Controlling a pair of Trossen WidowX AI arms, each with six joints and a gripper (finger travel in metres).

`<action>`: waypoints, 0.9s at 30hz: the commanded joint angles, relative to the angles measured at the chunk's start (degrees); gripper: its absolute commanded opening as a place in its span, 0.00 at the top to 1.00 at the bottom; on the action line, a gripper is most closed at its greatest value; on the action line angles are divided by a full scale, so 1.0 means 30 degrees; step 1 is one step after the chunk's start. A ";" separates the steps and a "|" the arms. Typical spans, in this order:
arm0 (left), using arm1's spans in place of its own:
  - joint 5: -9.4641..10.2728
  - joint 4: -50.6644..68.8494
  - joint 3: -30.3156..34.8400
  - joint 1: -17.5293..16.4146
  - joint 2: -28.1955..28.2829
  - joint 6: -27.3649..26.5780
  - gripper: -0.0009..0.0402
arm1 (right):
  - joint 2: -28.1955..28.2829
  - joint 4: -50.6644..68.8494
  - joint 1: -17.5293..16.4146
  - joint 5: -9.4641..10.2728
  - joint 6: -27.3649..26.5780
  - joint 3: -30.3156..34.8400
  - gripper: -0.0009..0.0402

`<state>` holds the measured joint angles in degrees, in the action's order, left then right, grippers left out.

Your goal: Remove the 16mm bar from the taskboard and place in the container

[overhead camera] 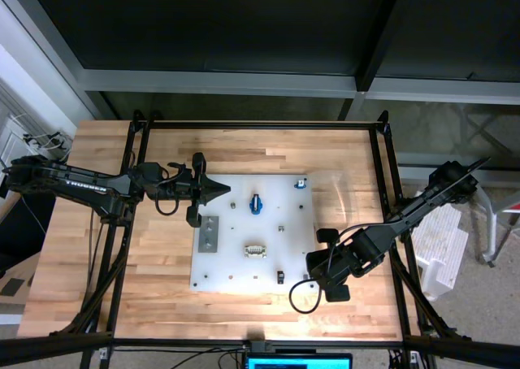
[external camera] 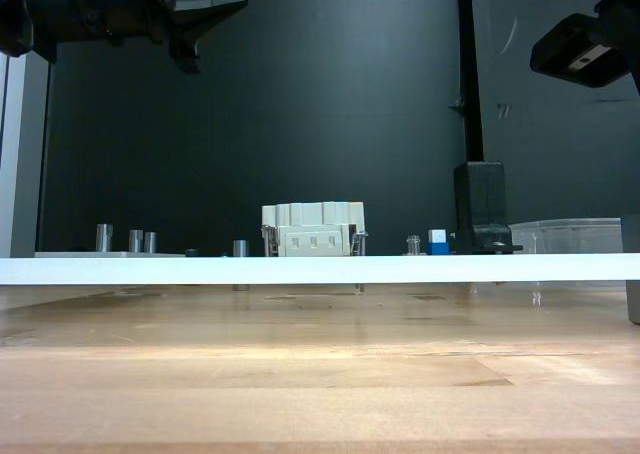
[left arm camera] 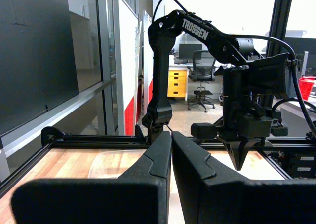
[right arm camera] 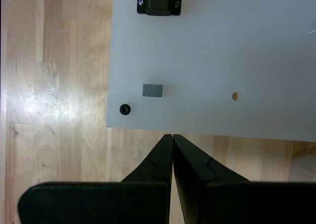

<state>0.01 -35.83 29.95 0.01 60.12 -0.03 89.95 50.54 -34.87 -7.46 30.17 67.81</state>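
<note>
1. High: left gripper hovers over taskboard far-left edge; right gripper just off right edge.
2. Low: pegs upright at left, which is the 16mm bar unclear; container at right.
3. L wrist: fingers pressed together, empty. Best open first, then drop plumb.
4. R wrist: likewise closed, empty.

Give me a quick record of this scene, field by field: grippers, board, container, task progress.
left gripper: shut, empty, raised over the taskboard's far left corner
right gripper: shut, empty, raised just off the taskboard's right edge, near its front corner
container: on the table, right of the taskboard
grey block: on the taskboard, untouched
progress: nothing gripped yet
</note>
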 commanded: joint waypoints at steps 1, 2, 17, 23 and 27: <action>0.0000 0.0000 0.0000 0.0000 0.0000 0.0007 0.98 | 0.0015 -0.0007 -0.0007 0.0000 0.0022 0.0007 0.98; 0.0000 0.0000 0.0000 -0.0007 0.0000 0.0000 0.98 | 0.0015 -0.0022 0.0000 0.0000 0.0022 0.0007 0.98; 0.0000 0.0000 0.0000 -0.0007 0.0000 0.0000 0.98 | 0.1770 0.0146 0.0044 -0.0029 0.0204 0.1472 0.98; 0.0000 0.0000 0.0000 0.0000 0.0000 0.0000 0.98 | 0.1770 0.0117 0.0058 -0.0277 0.0546 0.1472 0.91; 0.0000 -0.0015 0.0000 0.0000 0.0000 0.0000 0.98 | 0.2135 -0.0044 0.0080 -0.0517 0.1319 0.1523 0.78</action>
<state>0.01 -35.83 29.93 0.01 60.12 -0.03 95.85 50.74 -34.65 -8.97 33.69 72.29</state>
